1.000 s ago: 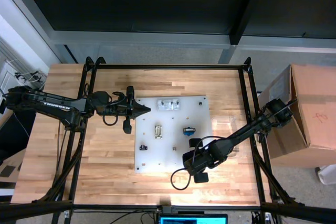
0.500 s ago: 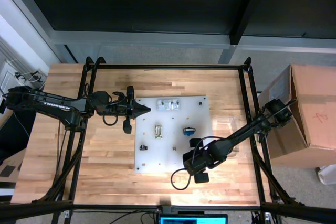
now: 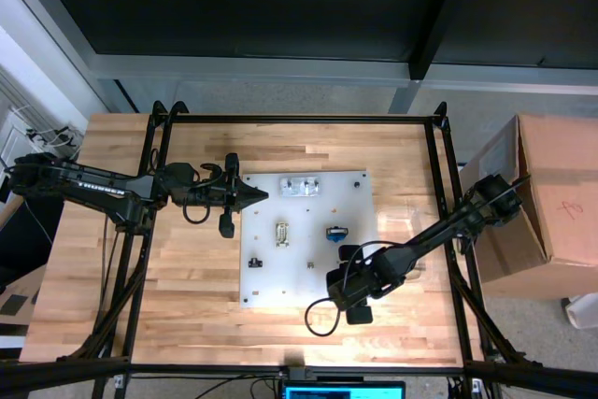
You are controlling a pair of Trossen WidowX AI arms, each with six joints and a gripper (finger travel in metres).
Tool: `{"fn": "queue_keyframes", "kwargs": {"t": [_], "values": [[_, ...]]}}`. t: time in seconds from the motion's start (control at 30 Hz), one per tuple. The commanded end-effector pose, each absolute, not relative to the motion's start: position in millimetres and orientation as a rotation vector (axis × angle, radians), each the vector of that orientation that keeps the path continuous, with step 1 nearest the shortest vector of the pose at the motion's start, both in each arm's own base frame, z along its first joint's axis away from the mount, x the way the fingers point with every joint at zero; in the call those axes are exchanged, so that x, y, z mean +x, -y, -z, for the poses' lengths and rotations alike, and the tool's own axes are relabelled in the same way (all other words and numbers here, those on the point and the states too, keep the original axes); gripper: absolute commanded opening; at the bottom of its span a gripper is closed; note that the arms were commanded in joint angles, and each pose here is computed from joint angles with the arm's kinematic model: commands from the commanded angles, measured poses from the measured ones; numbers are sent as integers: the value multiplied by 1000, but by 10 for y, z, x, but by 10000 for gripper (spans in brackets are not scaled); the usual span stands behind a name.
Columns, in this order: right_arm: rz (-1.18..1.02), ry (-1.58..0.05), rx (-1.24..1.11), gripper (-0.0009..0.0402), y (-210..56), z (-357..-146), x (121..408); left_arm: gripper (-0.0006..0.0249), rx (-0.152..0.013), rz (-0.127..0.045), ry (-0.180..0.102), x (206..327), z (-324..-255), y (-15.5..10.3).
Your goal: Pick the M12 nut and place it on its threads and fasten
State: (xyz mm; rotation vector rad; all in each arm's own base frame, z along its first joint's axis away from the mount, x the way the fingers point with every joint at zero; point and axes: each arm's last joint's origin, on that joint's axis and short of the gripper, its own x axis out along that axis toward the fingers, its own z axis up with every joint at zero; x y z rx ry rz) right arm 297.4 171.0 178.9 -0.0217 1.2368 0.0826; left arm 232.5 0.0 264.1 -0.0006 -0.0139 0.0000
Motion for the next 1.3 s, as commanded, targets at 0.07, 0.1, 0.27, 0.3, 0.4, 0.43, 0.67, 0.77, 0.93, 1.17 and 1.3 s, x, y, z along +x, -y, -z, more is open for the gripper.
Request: {"fn": "queue_keyframes", "kwargs": {"t": [0.07,0.1,0.27,0.3,0.4,0.43,0.67,0.77,0.93,1.17,1.3], "values": [[-98,-1286,-18,165,-1698,-1926,2969,0,0,0,14,2326,-2641,0],[-95,-1295,-23,165,-1693,-1951,2968,0,0,0,14,2326,-2641,0],[-44,-1318,-38,158,-1634,-1993,2974,0,0,0,14,2326,-2641,0],[-30,-1320,-37,151,-1617,-1991,2977,0,0,0,14,2326,-2641,0],[8,-1322,-36,112,-1573,-1955,3010,0,0,0,14,2326,-2641,0],[10,-1325,-37,95,-1568,-1949,3009,0,0,0,14,2326,-2641,0],[6,-1347,-23,6,-1593,-1831,3054,0,0,0,14,2326,-2641,0],[-4,-1358,-18,9,-1602,-1804,3060,0,0,0,14,2326,-2641,0],[-88,-1387,49,2,-1639,-1800,3069,0,0,0,14,2326,-2641,0],[-121,-1412,90,0,-1658,-1827,3067,0,0,0,14,2326,-2641,0],[-68,-1401,67,0,-1638,-1824,3064,0,0,0,14,2326,-2641,0]]}}
